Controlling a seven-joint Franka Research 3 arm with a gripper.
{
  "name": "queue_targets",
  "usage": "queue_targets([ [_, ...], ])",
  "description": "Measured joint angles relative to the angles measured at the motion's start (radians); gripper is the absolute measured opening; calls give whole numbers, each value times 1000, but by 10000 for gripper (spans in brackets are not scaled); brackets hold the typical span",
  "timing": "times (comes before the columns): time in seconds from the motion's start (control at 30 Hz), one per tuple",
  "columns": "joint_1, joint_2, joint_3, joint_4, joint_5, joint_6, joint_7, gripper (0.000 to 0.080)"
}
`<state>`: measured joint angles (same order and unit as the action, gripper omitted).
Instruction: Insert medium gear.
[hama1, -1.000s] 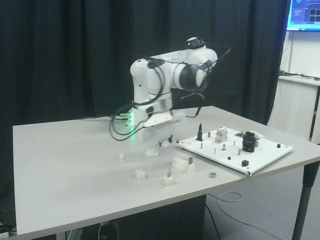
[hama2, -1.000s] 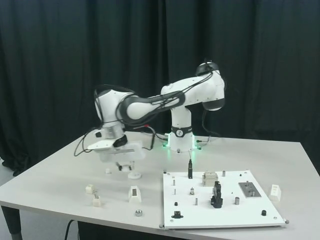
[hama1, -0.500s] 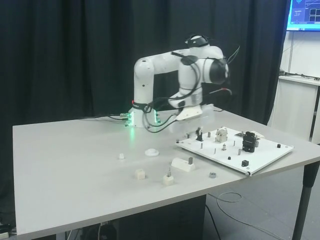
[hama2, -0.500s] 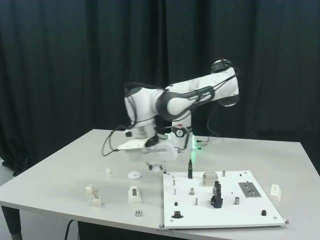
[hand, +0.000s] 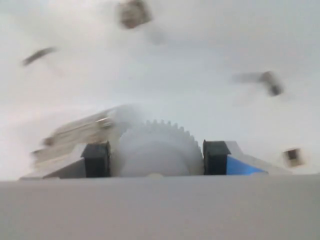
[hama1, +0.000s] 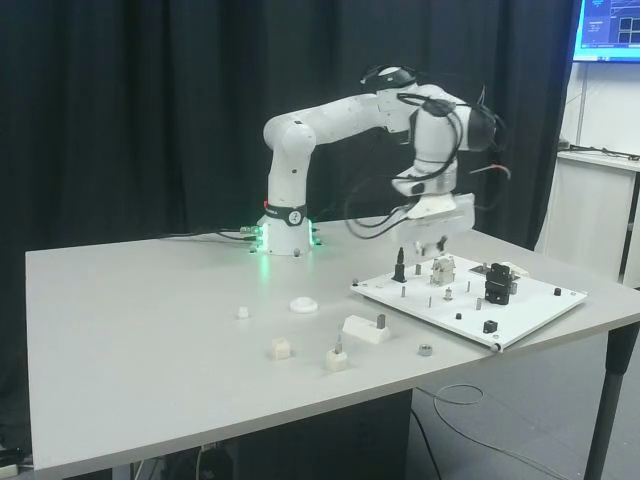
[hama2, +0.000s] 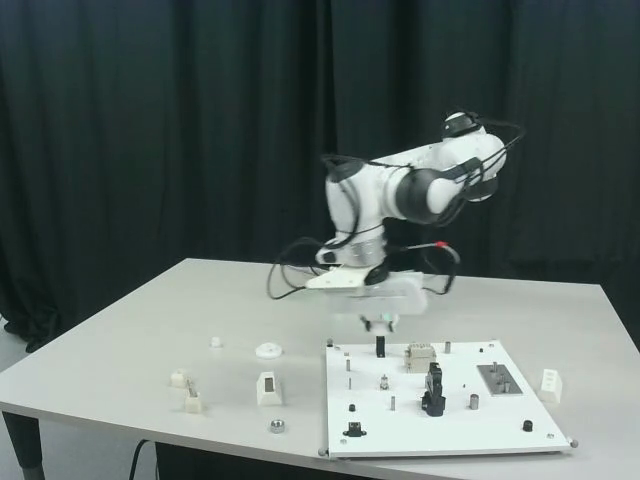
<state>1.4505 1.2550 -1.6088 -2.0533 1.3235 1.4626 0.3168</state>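
Note:
A white toothed gear sits between my two black finger pads, and my gripper is shut on it. From the room views the gripper hangs a little above the near-base edge of the white board. It is just over a black upright peg. The gear itself is too small to make out in the room views. Blurred pegs of the board pass under the gear in the wrist view.
A flat white disc and a small white cylinder lie on the grey table beside the board. Three white blocks and a metal nut lie nearer the front edge. Several fixtures stand on the board.
The arm has swung from over the loose parts on the table across to above the board, carrying the gear; the flat white disc stayed on the table.

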Motion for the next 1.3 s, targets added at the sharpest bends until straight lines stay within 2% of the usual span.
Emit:
queue_targets([
  [0.3, 141, -10, -29, 27, 0, 16, 161, 398],
  [0.57, 222, -10, -26, 88, -9, 72, 254, 398],
  [0.73, 251, -10, -5, 132, -34, 116, 273, 398],
  [0.97, 268, -10, 43, 185, -65, 181, 283, 398],
  [1.3, 270, -10, 105, 218, -72, 264, 318, 398],
])
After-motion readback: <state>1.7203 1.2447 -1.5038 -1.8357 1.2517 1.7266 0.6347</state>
